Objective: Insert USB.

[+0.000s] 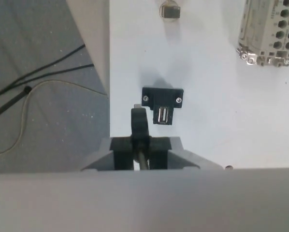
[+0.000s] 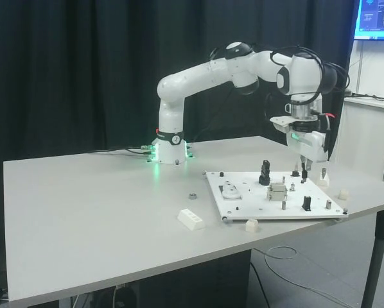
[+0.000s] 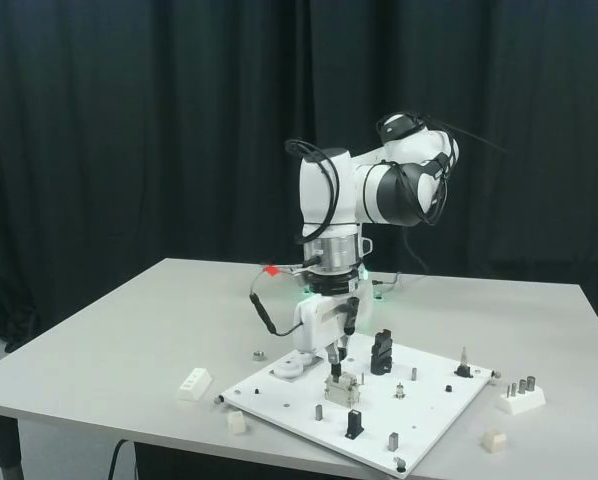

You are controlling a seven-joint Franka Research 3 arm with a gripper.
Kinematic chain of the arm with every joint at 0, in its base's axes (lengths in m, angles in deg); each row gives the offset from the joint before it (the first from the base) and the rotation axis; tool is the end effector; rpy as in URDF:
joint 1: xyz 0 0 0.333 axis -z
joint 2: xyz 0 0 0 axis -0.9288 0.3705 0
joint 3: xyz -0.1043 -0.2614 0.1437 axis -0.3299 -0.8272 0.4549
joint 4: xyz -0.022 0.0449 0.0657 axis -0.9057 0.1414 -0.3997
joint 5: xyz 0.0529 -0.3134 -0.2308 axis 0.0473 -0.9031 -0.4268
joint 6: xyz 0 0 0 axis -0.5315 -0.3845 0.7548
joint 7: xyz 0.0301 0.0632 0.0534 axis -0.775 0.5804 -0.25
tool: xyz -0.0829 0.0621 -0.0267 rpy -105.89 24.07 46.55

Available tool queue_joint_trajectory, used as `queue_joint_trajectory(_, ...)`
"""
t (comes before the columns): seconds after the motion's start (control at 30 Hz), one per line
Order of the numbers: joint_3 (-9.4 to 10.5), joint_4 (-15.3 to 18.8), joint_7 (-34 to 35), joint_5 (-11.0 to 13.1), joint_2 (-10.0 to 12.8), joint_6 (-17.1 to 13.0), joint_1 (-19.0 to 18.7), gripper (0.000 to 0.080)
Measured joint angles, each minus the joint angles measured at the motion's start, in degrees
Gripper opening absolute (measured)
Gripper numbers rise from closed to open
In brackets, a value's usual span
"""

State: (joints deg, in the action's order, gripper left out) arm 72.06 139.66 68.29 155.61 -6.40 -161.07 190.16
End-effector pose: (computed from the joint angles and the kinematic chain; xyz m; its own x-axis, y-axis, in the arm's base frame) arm 0.7039 0.1149 0.3253 -0.8951 -0.4365 -0.0908 -0.4397 0.8980 0.0174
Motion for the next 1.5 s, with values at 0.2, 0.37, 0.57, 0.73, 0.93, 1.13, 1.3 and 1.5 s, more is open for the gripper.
queue_joint_trajectory(0.2, -0.15, 0.00, 0.00, 2.00, -0.58, 0.83, 0.20, 0.0065)
queue_joint_trajectory(0.37, -0.15, 0.00, 0.00, 3.39, -1.16, 0.98, 0.31, 0.0065)
queue_joint_trajectory(0.57, -0.13, -0.02, 0.00, 4.35, -1.87, 1.02, 0.33, 0.0065)
queue_joint_trajectory(0.73, 0.02, -0.06, 0.00, 5.10, -2.37, 1.06, 0.33, 0.0065)
queue_joint_trajectory(0.93, 0.45, -0.22, 0.00, 5.33, -2.58, 1.15, 0.33, 0.0065)
queue_joint_trajectory(1.13, 0.73, -0.45, 0.00, 5.33, -2.67, 1.57, 0.33, 0.0065)
queue_joint_trajectory(1.3, 0.73, -0.51, 0.00, 5.29, -2.74, 1.91, 0.33, 0.0065)
queue_joint_trajectory(1.5, 0.72, -0.51, 0.00, 5.14, -2.97, 1.97, 0.33, 0.0065)
